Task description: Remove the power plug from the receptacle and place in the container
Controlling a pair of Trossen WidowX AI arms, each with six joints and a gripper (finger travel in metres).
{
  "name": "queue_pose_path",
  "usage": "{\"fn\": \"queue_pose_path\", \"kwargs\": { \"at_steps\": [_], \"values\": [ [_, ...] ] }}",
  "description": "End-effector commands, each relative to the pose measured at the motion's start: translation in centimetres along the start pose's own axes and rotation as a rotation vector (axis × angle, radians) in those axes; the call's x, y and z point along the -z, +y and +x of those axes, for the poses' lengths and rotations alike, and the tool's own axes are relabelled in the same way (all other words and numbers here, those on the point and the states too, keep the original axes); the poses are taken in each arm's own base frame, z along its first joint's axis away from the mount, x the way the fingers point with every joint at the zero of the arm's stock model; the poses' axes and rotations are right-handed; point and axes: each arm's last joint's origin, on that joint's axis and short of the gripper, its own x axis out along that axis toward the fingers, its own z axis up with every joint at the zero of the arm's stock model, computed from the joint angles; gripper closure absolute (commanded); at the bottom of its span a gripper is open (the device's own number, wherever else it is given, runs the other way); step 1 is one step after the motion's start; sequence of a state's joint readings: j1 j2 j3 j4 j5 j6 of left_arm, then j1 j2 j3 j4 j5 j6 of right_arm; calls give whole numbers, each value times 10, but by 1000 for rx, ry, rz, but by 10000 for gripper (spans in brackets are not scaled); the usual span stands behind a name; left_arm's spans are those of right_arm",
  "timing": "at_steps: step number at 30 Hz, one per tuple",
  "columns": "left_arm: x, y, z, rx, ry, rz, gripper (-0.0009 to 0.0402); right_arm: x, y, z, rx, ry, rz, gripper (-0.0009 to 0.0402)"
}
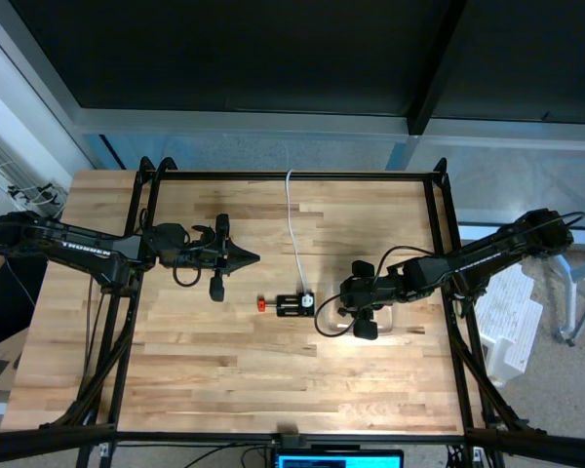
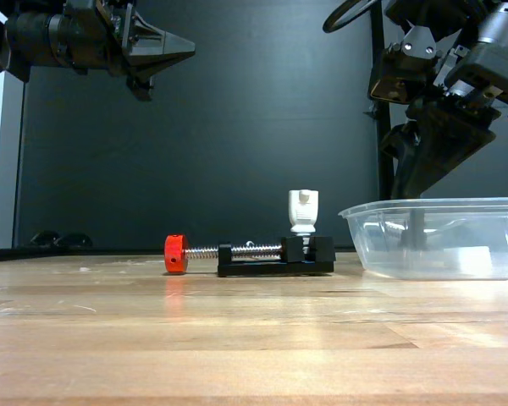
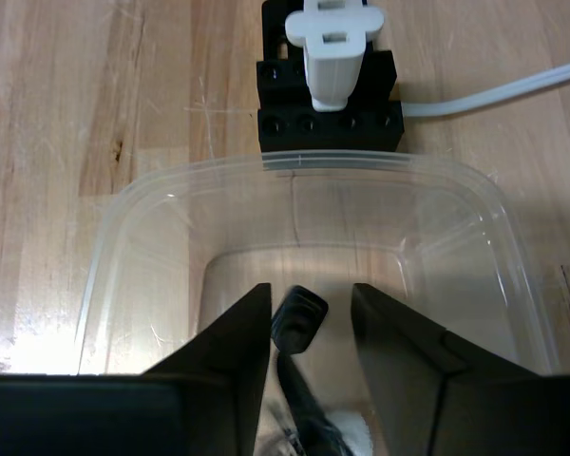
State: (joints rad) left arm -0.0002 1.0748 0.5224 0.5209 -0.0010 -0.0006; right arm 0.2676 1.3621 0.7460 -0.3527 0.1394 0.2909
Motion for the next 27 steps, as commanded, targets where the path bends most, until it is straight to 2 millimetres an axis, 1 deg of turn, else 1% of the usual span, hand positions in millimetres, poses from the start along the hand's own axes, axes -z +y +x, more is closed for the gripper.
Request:
{"fn": "queue_pose_path", "kwargs": {
  "at_steps": [1, 5, 9, 14, 19, 22, 27],
  "values": [
    [0, 0, 0, 0, 0, 0, 393, 1, 0, -1, 0, 1, -2, 245],
    [0, 0, 0, 0, 0, 0, 393, 3, -1, -5, 3, 14, -5, 227],
    [0, 0, 0, 0, 0, 0, 393, 6, -2, -12, 7, 30, -8, 219],
    [0, 0, 0, 0, 0, 0, 393, 7, -4, -21, 7, 31, -8, 222],
    [0, 0, 0, 0, 0, 0, 393, 6, -4, -23, 3, 19, -7, 232],
    [0, 0, 0, 0, 0, 0, 393, -3, -6, -26, 0, -27, 1, 244],
    [0, 0, 0, 0, 0, 0, 393, -26, -19, -42, -8, -246, 2, 276]
  ]
}}
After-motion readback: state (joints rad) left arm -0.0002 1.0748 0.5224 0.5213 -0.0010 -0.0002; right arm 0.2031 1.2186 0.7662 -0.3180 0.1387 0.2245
